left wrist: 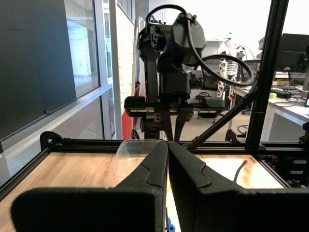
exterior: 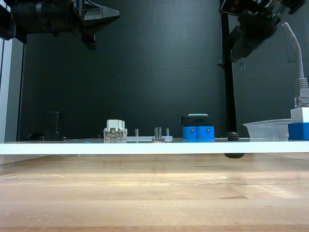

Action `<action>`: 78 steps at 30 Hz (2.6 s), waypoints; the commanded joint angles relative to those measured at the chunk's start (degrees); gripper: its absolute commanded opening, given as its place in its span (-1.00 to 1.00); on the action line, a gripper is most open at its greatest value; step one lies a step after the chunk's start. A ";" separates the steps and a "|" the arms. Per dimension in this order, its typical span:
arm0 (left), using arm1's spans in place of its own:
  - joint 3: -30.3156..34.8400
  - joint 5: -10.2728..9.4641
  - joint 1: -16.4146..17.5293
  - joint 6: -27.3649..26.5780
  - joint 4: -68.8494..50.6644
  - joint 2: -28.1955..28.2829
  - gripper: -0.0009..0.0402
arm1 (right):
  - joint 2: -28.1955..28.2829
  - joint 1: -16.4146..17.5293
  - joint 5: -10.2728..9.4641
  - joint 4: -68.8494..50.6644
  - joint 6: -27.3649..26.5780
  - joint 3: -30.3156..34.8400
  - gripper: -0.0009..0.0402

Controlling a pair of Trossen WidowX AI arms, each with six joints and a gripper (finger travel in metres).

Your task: Remove the rj45 connector and place it in the container

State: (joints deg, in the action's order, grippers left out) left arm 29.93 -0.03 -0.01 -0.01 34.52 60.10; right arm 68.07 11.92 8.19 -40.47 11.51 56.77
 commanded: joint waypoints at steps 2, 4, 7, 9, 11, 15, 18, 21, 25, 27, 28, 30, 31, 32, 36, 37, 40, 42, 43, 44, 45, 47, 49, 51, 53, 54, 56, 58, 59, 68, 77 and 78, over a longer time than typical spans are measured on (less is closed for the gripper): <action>0.02 0.00 0.02 0.00 0.02 0.00 -0.96 | -0.02 3.43 2.36 -2.75 2.80 -0.07 -0.96; 0.02 0.00 0.00 0.00 0.02 0.00 -0.96 | -0.02 4.61 2.78 -3.72 4.31 -0.07 -0.96; 0.02 0.00 0.00 0.00 0.02 0.02 -0.96 | -0.02 6.43 2.78 -4.72 6.27 -0.07 -0.96; 0.02 0.00 0.02 0.00 0.02 0.00 -0.96 | -0.02 7.87 2.84 -5.64 7.76 -0.07 -0.96; 0.02 0.00 0.00 0.00 0.02 0.00 -0.96 | -0.02 9.25 2.84 -6.45 9.27 -0.07 -0.96; 0.02 0.00 0.00 0.00 0.02 0.02 -0.96 | -0.02 12.26 5.22 -6.58 11.76 -0.07 -0.96; 0.02 0.00 0.00 0.00 0.02 0.02 -0.96 | -0.02 14.62 7.28 -7.45 13.53 -0.07 -0.96; 0.02 0.00 0.02 0.00 0.02 0.02 -0.96 | 0.13 16.46 7.21 -7.96 15.76 -0.07 -0.96; 0.02 0.00 0.00 0.00 0.02 0.02 -0.96 | 1.36 19.19 7.32 -7.80 18.18 -0.07 -0.96; 0.02 0.00 0.02 0.00 0.02 0.00 -0.96 | 2.08 20.00 6.78 -7.76 19.65 -0.07 -0.96; 0.02 0.00 0.02 0.00 0.02 0.02 -0.96 | 2.45 20.41 6.73 -7.67 20.33 -0.07 -0.96; 0.02 0.00 0.00 0.00 0.02 0.00 -0.96 | 2.99 21.27 6.60 -7.37 21.44 -0.02 -0.96; 0.02 0.00 0.00 0.00 0.02 0.02 -0.96 | 3.50 21.73 6.62 -6.99 21.77 -0.02 -0.96; 0.02 0.00 0.02 0.00 0.02 0.02 -0.96 | 3.87 22.10 6.62 -6.75 22.18 -0.02 -0.96; 0.02 0.00 0.00 0.00 0.02 0.00 -0.96 | 6.21 23.74 6.60 -4.94 23.43 -0.02 -0.90; 0.02 0.00 0.00 0.00 0.02 0.02 -0.96 | 6.75 24.04 6.62 -4.26 23.74 -0.02 -0.86; 0.02 0.00 0.00 0.00 0.02 0.02 -0.96 | 8.31 24.85 6.64 -3.43 24.30 0.59 -0.69; 0.02 0.00 0.02 0.00 0.02 0.02 -0.96 | 9.16 25.22 6.64 -3.41 24.76 1.29 -0.55; 0.02 0.00 0.00 0.00 0.02 0.02 -0.96 | 9.53 25.27 6.67 -3.41 25.07 1.66 -0.46; 0.02 0.00 0.00 0.00 0.02 0.02 -0.96 | 9.94 25.31 6.67 -3.37 25.51 1.97 -0.39; 0.02 0.00 0.02 0.00 0.02 0.02 -0.96 | 10.32 25.33 6.64 -3.37 25.66 2.25 -0.31; 0.02 0.00 0.00 0.00 0.02 0.00 -0.96 | 11.30 25.40 6.67 -3.28 25.88 2.71 -0.17; 0.02 0.00 0.02 0.00 0.02 0.00 -0.96 | 12.04 25.55 6.64 -2.49 26.71 2.75 -0.06; 0.02 0.00 0.00 0.00 0.02 0.02 -0.96 | 12.81 25.62 6.69 -1.81 27.28 2.73 0.02; 0.02 0.00 0.02 0.00 0.02 0.02 -0.96 | 13.53 25.75 6.84 -1.49 27.54 2.73 0.06; 0.02 0.00 0.02 0.00 0.02 0.02 -0.96 | 14.03 25.79 6.86 -1.31 27.54 2.73 0.07; 0.02 0.00 0.02 0.02 0.02 0.02 -0.96 | 14.80 25.86 7.50 -0.96 27.54 2.73 0.07; 0.02 0.00 0.00 0.00 0.02 0.02 -0.96 | 15.43 25.88 7.96 -0.59 27.52 2.73 0.07; 0.02 0.00 0.00 0.00 0.02 0.02 -0.96 | 15.87 25.88 8.50 -0.39 27.54 2.73 0.07; 0.02 0.00 0.02 0.00 0.02 0.02 -0.96 | 18.73 25.90 9.60 2.16 27.04 2.73 0.05; 0.02 0.00 0.00 0.00 0.02 0.00 -0.96 | 20.24 25.92 10.34 3.69 25.68 2.67 0.04; 0.02 0.00 0.02 0.00 0.02 0.00 -0.96 | 20.39 25.92 10.34 3.89 25.44 2.67 0.04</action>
State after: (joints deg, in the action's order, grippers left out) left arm 29.95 -0.03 -0.01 -0.03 34.52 60.10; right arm 88.23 37.87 18.59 -36.80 37.54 59.48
